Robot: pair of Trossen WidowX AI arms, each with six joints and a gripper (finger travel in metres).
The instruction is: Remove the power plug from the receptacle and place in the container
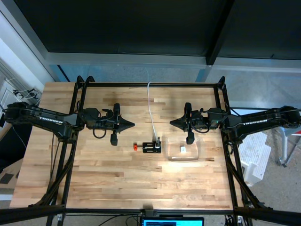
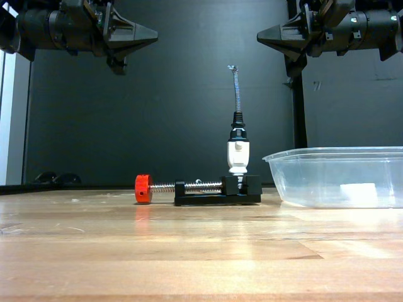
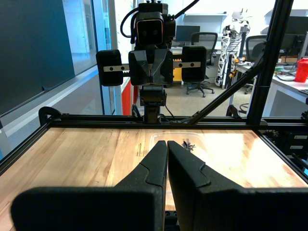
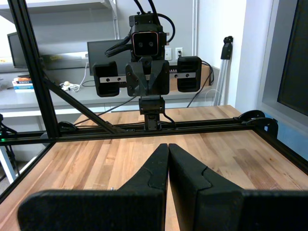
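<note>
High view: the left gripper (image 1: 133, 125) and right gripper (image 1: 171, 123) hover tip to tip, well apart, above the wooden table (image 1: 94, 179). Nearer sit a small black vise (image 1: 151, 147) and, just beside it, the clear shallow plastic container (image 1: 192, 155).

Low view: the small black power plug (image 2: 237, 131) stands upright, seated in the white receptacle (image 2: 238, 154) clamped in the vise.

Wrist views: each gripper's fingers are pressed together, holding nothing.

A slanted pull could jam the plug or drag the vise along, and pinching the thin cord (image 2: 237, 88) risks slipping.

Wood table (image 1: 94, 179), black frame (image 1: 188, 84) round it. Lit screen (image 1: 171, 221) at near edge. White papers (image 1: 256, 157) off table's right side.
</note>
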